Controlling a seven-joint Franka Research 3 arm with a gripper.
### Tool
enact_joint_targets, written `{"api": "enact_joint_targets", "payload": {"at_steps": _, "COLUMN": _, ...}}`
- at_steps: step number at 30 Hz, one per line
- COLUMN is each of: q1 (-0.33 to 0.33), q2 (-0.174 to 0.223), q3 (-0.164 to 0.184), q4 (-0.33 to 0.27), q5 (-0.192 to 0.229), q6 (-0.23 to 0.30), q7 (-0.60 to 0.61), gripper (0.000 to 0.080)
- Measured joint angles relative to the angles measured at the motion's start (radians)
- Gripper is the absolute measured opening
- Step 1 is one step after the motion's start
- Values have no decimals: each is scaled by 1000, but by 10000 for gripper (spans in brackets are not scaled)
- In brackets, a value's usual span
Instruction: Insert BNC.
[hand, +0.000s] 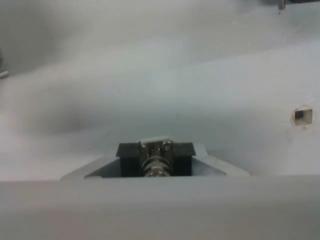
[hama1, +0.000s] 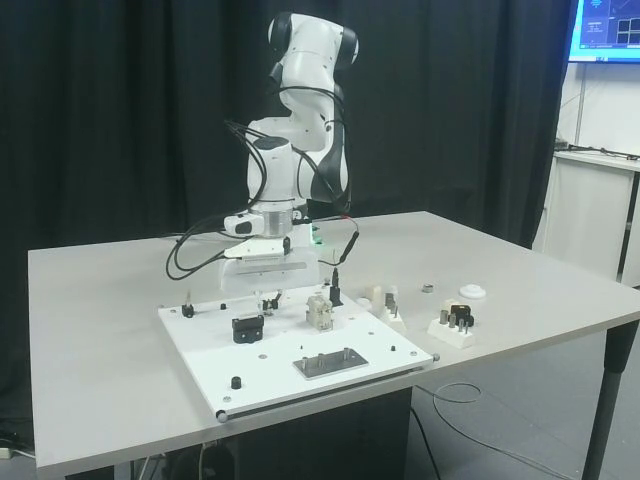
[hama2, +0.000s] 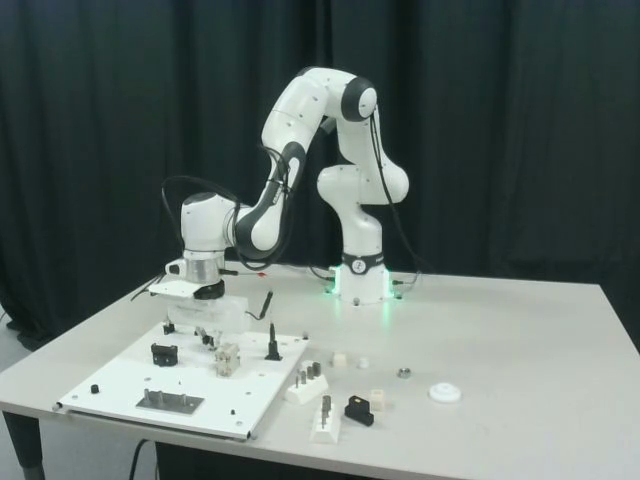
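Note:
In the wrist view a metal BNC connector (hand: 157, 161) sits between two black pads (hand: 130, 160), flanked by grey finger bodies. My gripper (hand: 157, 165) looks shut on it, close above the white task board (hand: 200, 90). In the first room view the gripper (hama1: 267, 294) hangs low over the back part of the white board (hama1: 290, 350), with the arm reaching down from behind. The second room view puts the gripper (hama2: 207, 334) over the board's (hama2: 120, 385) far side. No socket under the connector shows in any view.
On the board stand a black block (hama1: 246, 327), a white block (hama1: 319, 309), a black upright peg (hama1: 336, 290) and a grey metal plate (hama1: 330, 362). Off the board lie white holders (hama1: 452, 325), a white disc (hama1: 472, 291) and a small ring (hama1: 427, 289). A small square hole (hand: 302, 116) marks the board.

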Motion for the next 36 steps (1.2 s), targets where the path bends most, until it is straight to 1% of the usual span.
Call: {"api": "enact_joint_targets", "payload": {"at_steps": 36, "q1": 1, "q2": -1, "q3": 1, "q4": 1, "q5": 0, "q6": -1, "q7": -173, "gripper": 125}}
